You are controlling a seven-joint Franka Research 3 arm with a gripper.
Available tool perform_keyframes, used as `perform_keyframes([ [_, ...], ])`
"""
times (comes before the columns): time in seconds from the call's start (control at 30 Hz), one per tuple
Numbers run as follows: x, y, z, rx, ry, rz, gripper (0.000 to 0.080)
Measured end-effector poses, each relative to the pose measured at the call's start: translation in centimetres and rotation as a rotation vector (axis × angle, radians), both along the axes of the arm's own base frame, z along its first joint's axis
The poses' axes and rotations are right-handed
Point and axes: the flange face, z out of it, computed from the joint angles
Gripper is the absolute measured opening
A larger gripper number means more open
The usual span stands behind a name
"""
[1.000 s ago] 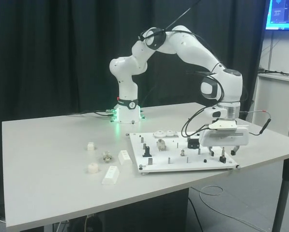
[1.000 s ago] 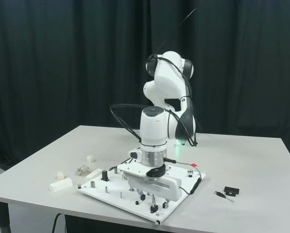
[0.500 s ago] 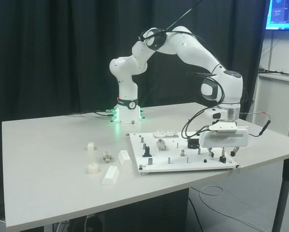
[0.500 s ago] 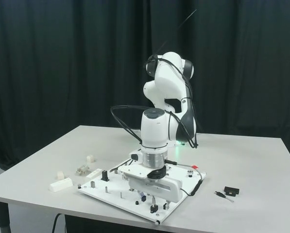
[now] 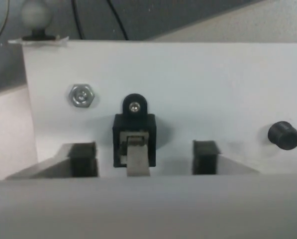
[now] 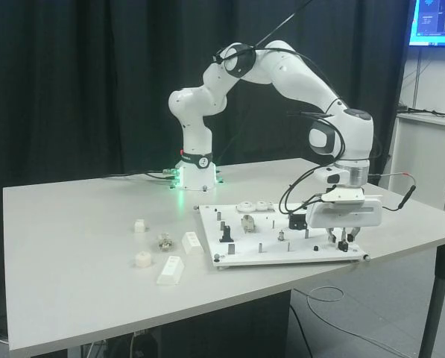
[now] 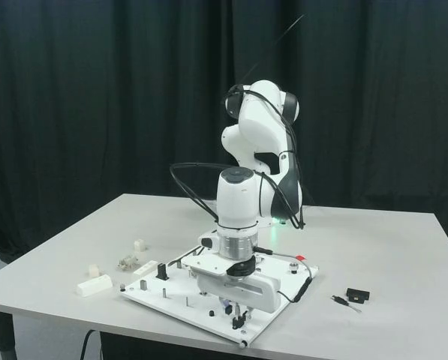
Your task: Remove Ethernet.
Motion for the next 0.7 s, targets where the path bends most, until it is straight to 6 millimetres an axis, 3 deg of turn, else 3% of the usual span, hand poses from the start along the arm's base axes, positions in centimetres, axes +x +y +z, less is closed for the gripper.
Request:
perform_keyframes([
  [0.03,0.0,-0.02,0.0,0.0,0.0,0.0,0.0356],
  [0.2,0.05,0.13,0.07,0.002,-0.003,0.002,0.0356],
  [0.23,0.05,0.19,0.09,0.002,-0.003,0.003,0.0154],
  [0.37,0.08,0.37,0.13,0.003,-0.005,0.005,0.0154],
  [0.4,0.08,0.37,0.13,0.003,-0.005,0.005,0.0081],
  [0.7,0.08,0.37,0.13,0.003,-0.005,0.005,0.0081],
])
